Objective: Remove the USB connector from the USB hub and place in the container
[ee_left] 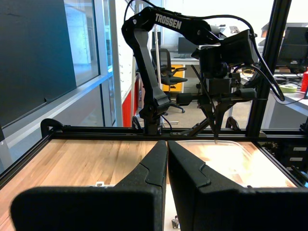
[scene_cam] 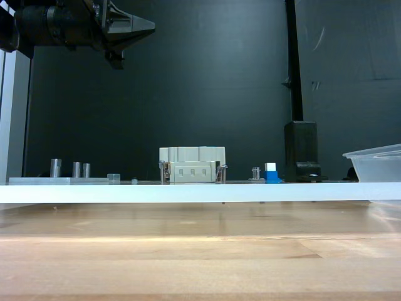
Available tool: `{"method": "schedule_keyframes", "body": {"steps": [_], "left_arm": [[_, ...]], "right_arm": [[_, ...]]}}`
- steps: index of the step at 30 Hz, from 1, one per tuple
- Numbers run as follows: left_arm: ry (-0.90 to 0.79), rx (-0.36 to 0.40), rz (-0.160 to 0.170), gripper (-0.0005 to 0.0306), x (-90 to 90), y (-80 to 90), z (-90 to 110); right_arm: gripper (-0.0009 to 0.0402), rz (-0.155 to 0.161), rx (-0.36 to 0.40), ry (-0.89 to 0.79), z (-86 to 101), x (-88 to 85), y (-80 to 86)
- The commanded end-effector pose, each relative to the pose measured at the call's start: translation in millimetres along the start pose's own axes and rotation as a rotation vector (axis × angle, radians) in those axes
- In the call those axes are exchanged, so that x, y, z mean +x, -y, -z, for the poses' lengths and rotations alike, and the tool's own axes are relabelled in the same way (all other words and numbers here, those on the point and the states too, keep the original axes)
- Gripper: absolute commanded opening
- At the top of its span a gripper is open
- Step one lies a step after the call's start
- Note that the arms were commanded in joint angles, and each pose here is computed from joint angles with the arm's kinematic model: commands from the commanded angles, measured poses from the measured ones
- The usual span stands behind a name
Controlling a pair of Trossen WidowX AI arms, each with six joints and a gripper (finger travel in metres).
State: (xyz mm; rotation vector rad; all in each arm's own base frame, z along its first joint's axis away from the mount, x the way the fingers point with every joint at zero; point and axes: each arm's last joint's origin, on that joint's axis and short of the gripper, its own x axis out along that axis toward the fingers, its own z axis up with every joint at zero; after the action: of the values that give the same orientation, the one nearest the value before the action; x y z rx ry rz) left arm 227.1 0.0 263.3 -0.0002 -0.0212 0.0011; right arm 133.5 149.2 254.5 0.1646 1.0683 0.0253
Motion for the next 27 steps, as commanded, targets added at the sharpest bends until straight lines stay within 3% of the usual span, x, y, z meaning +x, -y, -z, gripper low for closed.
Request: {"method": "schedule_keyframes", "body": {"steps": [1, 21, 27], "left_arm": [[0.0, 0.0, 0.0, 0.0001, 0.1, 0.0, 0.0], [0.0, 0.0, 0.0, 0.0001, 0.1, 0.0, 0.0], [0.0, 0.0, 0.0, 0.0001, 0.1, 0.0, 0.0]], "right_arm": [[0.0, 0.01, -0.005, -0.022, 5.4, -1.2, -0.6], [0.0001, 0.014, -0.005, -0.027, 10.0, 0.4, -1.2], [0.0043, 0.012, -0.004, -0.028, 10.2, 0.3, -1.4]]}}
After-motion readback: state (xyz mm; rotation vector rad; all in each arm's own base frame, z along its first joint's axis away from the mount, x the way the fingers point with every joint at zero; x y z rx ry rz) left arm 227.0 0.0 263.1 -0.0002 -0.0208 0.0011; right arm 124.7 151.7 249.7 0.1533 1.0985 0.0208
